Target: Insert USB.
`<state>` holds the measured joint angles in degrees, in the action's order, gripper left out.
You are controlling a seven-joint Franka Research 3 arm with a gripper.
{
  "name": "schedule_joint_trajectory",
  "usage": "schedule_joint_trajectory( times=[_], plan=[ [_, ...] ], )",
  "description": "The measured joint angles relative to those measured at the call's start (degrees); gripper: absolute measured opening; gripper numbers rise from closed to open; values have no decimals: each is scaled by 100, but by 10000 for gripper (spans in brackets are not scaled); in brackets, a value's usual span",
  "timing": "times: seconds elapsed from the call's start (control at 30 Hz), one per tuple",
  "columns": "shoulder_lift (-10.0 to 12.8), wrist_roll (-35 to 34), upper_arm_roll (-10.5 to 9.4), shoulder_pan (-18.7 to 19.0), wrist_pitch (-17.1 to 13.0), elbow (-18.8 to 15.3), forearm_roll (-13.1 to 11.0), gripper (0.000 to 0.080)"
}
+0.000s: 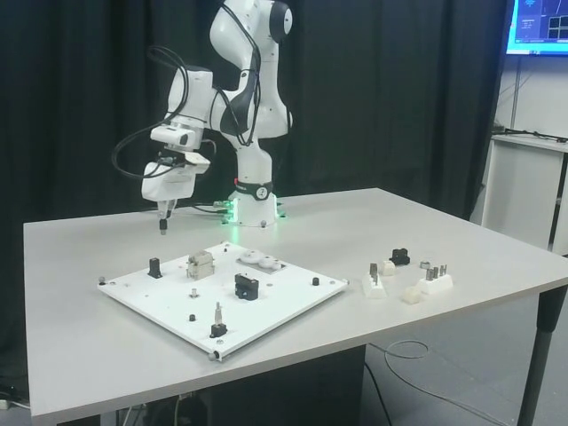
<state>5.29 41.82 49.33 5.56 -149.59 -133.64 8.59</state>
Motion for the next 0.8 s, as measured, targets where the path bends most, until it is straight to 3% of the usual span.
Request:
schedule_joint_trajectory(
  times=[0.4, 0.8],
  plan=[
    [18, 1125, 39, 0, -45, -2, 0, 64],
    [186, 2491, 224, -5, -267, -4, 0, 64]
  ],
)
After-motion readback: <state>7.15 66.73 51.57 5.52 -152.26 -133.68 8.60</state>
